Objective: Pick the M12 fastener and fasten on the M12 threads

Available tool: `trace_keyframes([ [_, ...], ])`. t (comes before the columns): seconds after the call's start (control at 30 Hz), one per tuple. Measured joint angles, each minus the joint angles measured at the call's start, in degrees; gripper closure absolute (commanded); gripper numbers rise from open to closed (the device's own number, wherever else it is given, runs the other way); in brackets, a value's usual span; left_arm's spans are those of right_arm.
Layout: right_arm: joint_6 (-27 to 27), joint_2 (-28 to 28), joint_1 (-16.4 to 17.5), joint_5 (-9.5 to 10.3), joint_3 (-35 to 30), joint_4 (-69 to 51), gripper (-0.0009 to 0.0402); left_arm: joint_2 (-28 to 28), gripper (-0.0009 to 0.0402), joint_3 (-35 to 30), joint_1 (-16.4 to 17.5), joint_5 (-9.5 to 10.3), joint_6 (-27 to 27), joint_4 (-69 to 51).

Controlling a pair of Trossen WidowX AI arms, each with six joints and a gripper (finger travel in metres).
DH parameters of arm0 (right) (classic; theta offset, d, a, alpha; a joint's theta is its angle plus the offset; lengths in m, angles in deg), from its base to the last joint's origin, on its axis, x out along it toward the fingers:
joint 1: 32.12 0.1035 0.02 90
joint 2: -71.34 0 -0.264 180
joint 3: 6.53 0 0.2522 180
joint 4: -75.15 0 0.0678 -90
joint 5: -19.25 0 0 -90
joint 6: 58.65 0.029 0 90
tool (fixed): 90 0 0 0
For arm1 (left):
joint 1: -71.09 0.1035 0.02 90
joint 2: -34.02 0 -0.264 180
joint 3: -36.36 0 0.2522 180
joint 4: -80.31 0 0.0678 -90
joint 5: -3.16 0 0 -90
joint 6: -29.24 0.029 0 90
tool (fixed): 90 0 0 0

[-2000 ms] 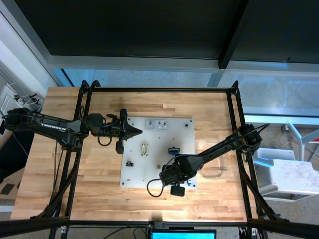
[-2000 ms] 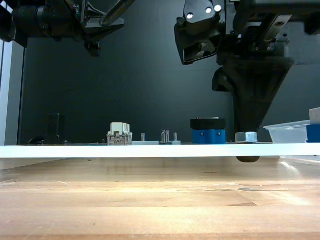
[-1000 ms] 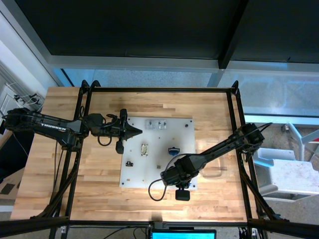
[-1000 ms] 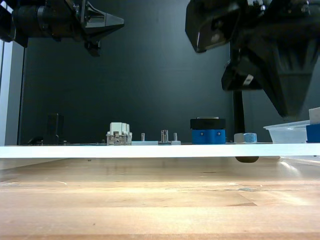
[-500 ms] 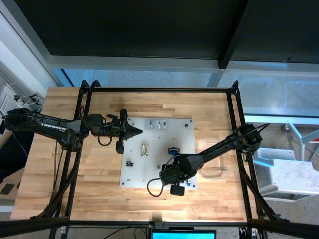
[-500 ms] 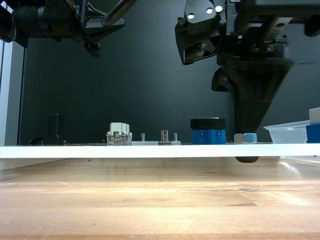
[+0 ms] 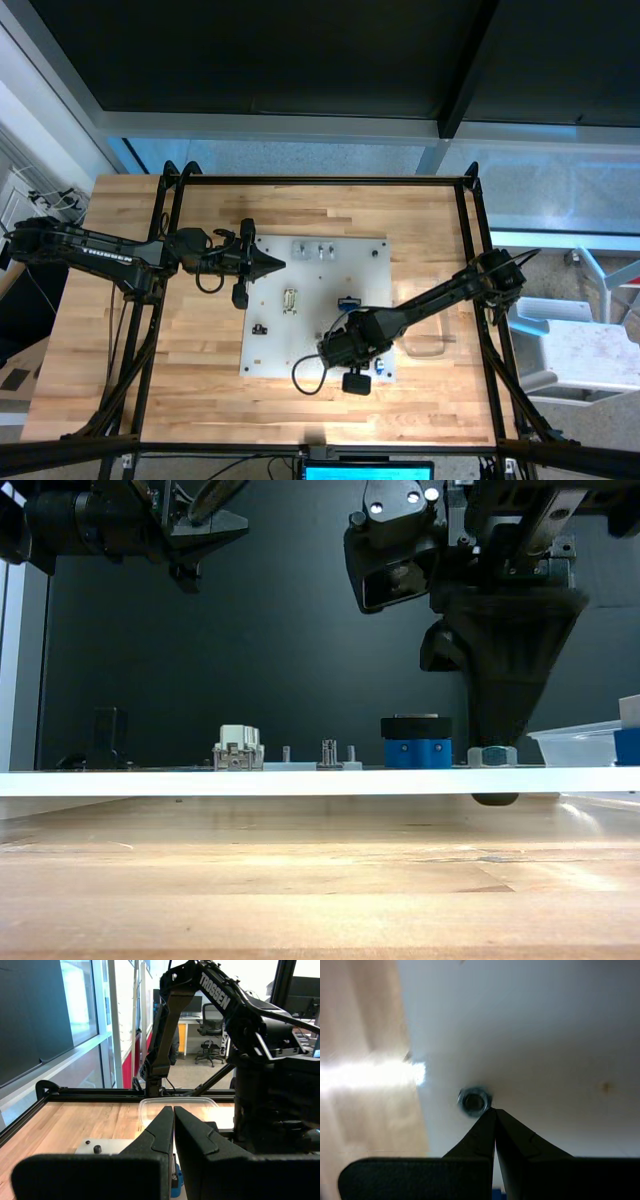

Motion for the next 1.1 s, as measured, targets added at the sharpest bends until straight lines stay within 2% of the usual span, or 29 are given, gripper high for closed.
trace_keyframes([
  [0.03, -0.76, 0.0, -0.04, 4.15, 0.02, -0.11, 0.0393, 0.0, 0.0393, -0.02, 0.0, 0.0, 0.0, 0.0],
  [0.07, -1.29, 0.0, 0.28, 5.95, 0.02, -0.2, 0.0393, 0.0, 0.0393, -0.02, 0.0, 0.0, 0.0, 0.0],
  [0.1, -1.57, 0.0, 0.5, 6.95, 0.04, -0.61, 0.0393, 0.0, 0.0393, -0.02, 0.0, 0.02, -0.02, 0.0],
  [0.17, -1.73, 0.09, 0.72, 7.67, 0.04, -0.98, 0.0393, 0.0, 0.0393, -0.02, 0.0, 0.02, 0.0, 0.0],
  [0.33, -1.66, 0.22, 0.24, 5.01, 0.04, -1.03, 0.0393, 0.0, 0.0393, -0.02, 0.0, 0.02, -0.02, 0.0],
  [0.5, -1.29, 1.03, 0.72, 4.55, 0.04, -0.94, 0.0393, 0.0, 0.0393, 0.0, 0.0, -0.04, -0.02, 0.02],
  [0.6, -1.25, 1.53, 0.5, 2.05, 0.04, -1.03, 0.0393, 0.0, 0.0393, 0.0, 0.0, 0.02, -0.02, 0.02],
  [0.73, -0.42, 3.3, 1.18, -3.56, 0.04, -1.22, 0.0393, 0.0, 0.0393, -0.02, 0.0, 0.02, -0.02, 0.02],
  [0.93, -0.15, 7.08, 1.2, -8.94, 0.04, -1.29, 0.0393, 0.0, 0.0393, -0.02, 0.0, 0.0, 0.0, 0.0],
  [1.1, -0.2, 10.56, 1.55, -8.87, 0.04, -1.38, 0.0393, 0.0, 0.0393, -0.02, 0.0, 0.0, 0.0, 0.0],
])
